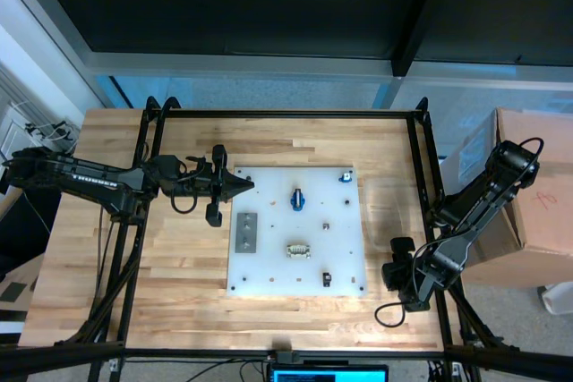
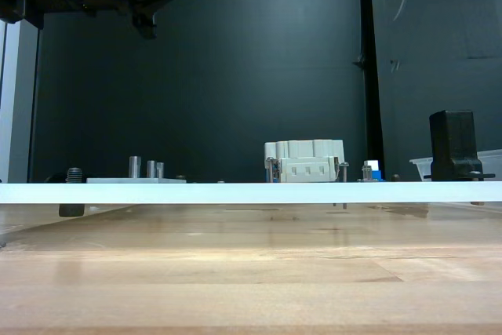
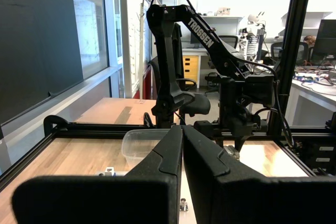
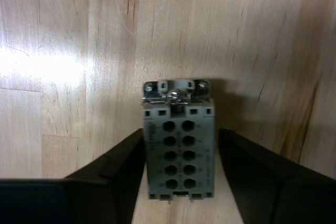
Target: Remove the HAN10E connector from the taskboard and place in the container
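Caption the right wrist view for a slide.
Right claw holds the HAN10E connector over the wooden table, off the taskboard; left claw, shut, hovers above its left edge.

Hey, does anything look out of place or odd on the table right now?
Only the HAN10E connector: it is off the task board, gripped by the right gripper over the table beside the board. The left gripper, shut, hangs above the board's left edge. Nothing looks spilled or broken.

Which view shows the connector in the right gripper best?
Right wrist view: the connector, held in the right gripper, shows its holes. The high view hides it under that gripper, right of the board; the left gripper hovers at the board's left edge. Others miss it.
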